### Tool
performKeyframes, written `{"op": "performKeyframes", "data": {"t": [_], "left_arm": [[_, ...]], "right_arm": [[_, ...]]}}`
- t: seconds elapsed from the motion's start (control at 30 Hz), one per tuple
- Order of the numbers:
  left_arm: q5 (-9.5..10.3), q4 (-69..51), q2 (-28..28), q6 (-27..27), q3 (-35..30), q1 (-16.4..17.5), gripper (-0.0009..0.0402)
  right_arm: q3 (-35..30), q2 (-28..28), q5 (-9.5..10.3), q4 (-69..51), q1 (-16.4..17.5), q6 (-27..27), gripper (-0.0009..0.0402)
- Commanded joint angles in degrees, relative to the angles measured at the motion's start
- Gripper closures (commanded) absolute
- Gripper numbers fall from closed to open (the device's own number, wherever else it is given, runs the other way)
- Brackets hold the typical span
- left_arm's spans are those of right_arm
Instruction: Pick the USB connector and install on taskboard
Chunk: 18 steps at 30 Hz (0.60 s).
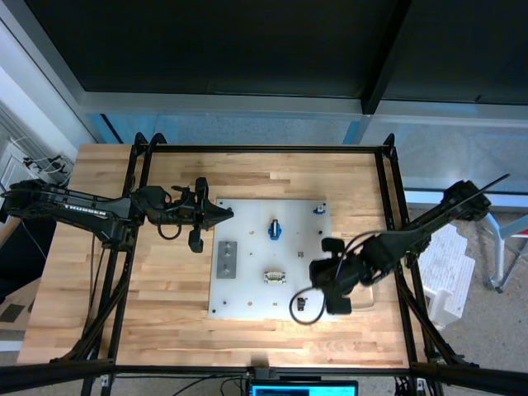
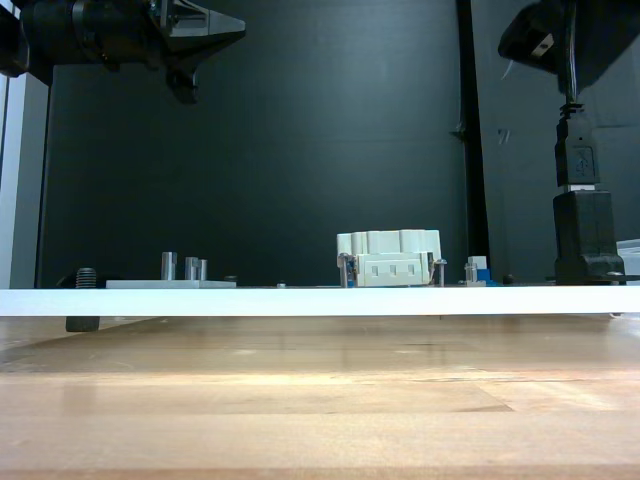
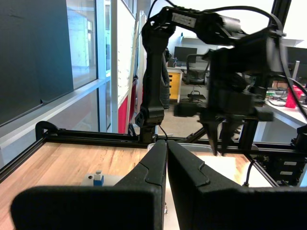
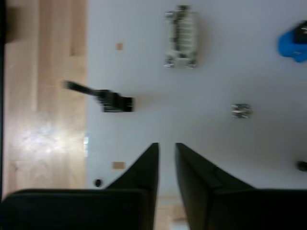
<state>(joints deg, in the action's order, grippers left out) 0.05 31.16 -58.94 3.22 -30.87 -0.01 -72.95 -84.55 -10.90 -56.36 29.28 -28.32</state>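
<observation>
Wooden table (image 2: 300, 410) planks fill the foreground of the low view, and on them lies the white taskboard (image 2: 300, 300), seen edge-on. At the board's right end the USB connector (image 2: 581, 160) stands upright, seated in the small black socket (image 2: 588, 240), with its cable running straight up from it; the plug's face bears the USB trident mark (the only marking that reads clearly). White lettering runs along the left arm's link in the high view, too small to read with certainty. The right gripper (image 4: 166, 148) hangs above the board's near right part, its fingers slightly apart with nothing between them, the plugged connector lying just off to one side of it. The left gripper (image 3: 166, 143) is raised over the board's left edge, its fingers pressed together and empty. Also on the board are the beige connector (image 2: 390, 258), a grey block (image 1: 226, 258) and a blue part (image 1: 275, 228).
</observation>
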Motion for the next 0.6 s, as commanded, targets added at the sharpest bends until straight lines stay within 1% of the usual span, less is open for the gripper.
{"op": "performKeyframes", "data": {"t": [0.03,0.1,0.17,0.2,0.27,0.37,0.53,0.57,0.6], "left_arm": [[0.00,0.02,-0.02,0.00,0.00,0.02,0.0393],[0.00,0.02,-0.02,0.00,0.00,0.00,0.0393],[0.00,0.02,-0.02,0.00,0.00,0.00,0.0393],[0.00,0.02,-0.02,0.00,0.00,0.00,0.0393],[0.00,0.02,-0.02,0.00,-0.02,0.02,0.0393],[0.00,0.02,-0.02,0.00,0.00,0.02,0.0393],[0.00,0.02,-0.02,0.00,0.00,0.00,0.0393],[0.00,0.02,-0.02,0.00,0.00,0.02,0.0393],[0.00,0.02,-0.02,0.00,0.00,0.00,0.0393]], "right_arm": [[1.68,3.37,-0.07,0.17,-2.89,1.42,0.0392],[2.71,5.60,-0.09,0.90,-5.11,3.04,0.0385],[3.58,7.67,-0.20,1.79,-7.32,5.55,0.0391],[3.87,8.63,-0.44,2.27,-8.48,6.95,0.0396],[4.02,10.43,-1.77,3.17,-10.62,9.07,0.0392],[4.02,12.79,-1.81,5.11,-13.77,12.96,0.0393],[4.20,15.98,-1.44,9.90,-18.86,18.51,0.0393],[4.42,16.52,-0.94,11.21,-19.85,19.54,0.0393],[4.74,17.11,0.24,12.70,-21.00,20.52,0.0393]]}}
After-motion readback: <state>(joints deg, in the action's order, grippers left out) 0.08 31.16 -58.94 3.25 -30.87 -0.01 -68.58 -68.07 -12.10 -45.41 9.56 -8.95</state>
